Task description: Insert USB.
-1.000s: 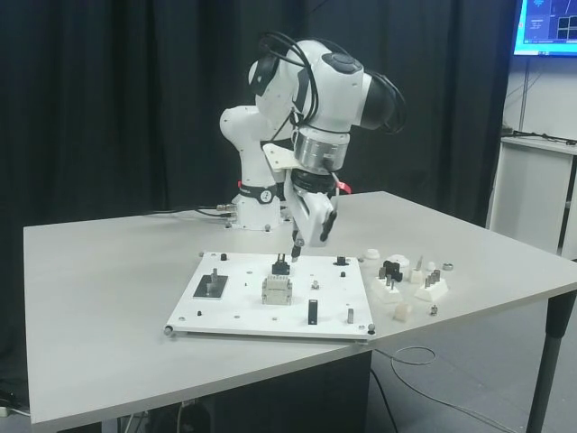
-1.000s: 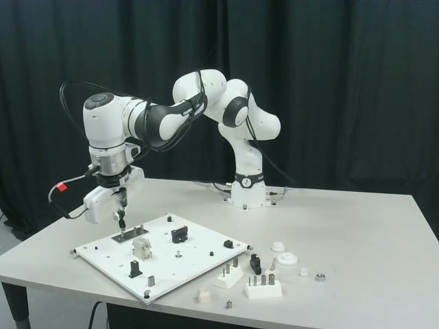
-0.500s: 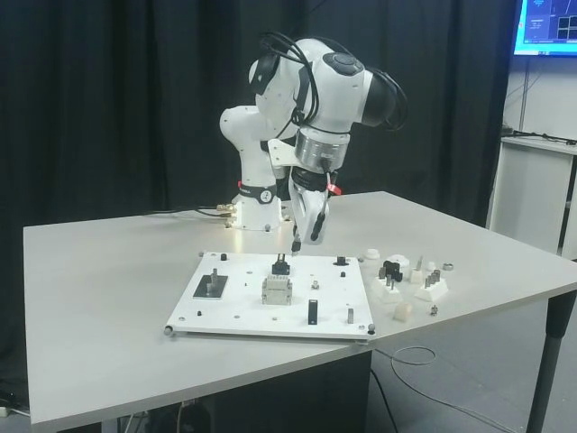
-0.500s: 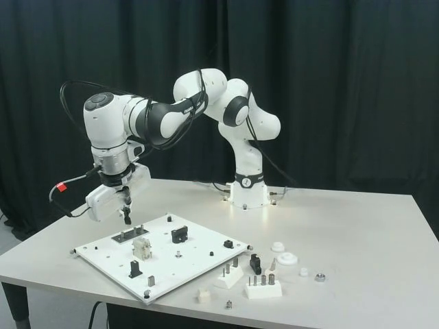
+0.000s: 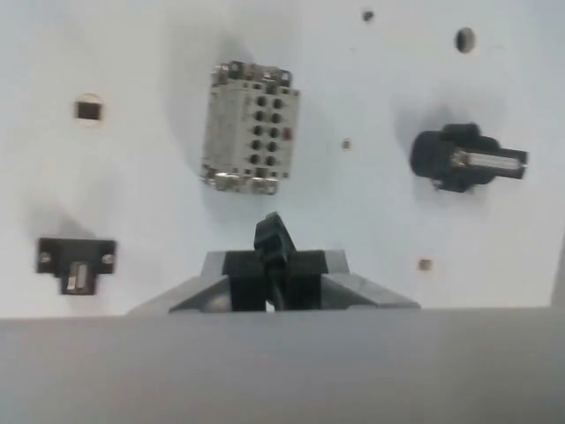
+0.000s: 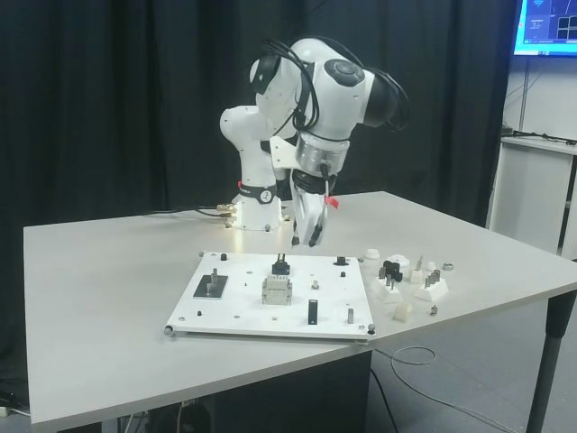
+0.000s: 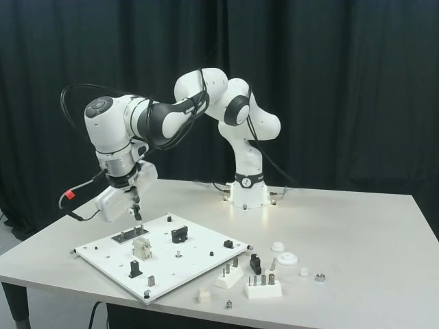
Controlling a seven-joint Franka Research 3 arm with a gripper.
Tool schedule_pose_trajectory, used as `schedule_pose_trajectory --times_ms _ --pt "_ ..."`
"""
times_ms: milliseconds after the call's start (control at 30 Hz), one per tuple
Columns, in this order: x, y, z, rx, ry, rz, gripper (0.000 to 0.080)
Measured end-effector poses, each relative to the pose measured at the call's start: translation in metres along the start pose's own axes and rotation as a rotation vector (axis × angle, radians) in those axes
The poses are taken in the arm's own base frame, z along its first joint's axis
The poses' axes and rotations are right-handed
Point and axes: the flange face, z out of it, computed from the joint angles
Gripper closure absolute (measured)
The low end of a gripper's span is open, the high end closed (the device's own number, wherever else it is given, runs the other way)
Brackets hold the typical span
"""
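The fingers [image 5: 272, 269] pinch a small black USB plug [image 5: 273, 237], carrying it above the white board [image 6: 243, 311] so it can go down into a socket. I judge the small black port [image 5: 75, 264] to be the target. The grey multi-pin connector [image 5: 248, 126] and a round black plug [image 5: 461, 159] stand close by, crowding the descent. Loose parts [image 6: 406, 280] lie on the counter [image 6: 99, 298] to the right, clear of the way.

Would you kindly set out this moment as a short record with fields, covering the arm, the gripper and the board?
arm: white, bent over the white board
gripper: above the board, touching nothing on it
held item: small black part between the fingers
board parts: grey multi-pin connector; black round socket; small black port
off the board: white holders on the grey table
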Motion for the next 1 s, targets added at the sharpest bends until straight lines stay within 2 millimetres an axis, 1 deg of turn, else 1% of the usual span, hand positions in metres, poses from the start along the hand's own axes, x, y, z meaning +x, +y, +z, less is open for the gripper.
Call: schedule_pose_trajectory --times_ms 433,733,1000 --pt "0.003 0.013 0.016 -0.075 0.067 -0.006 0.0754" --pt "0.011 0.022 0.032 -0.112 0.112 -0.004 0.0754" --pt "0.018 0.021 0.034 -0.091 0.106 0.001 0.0754"
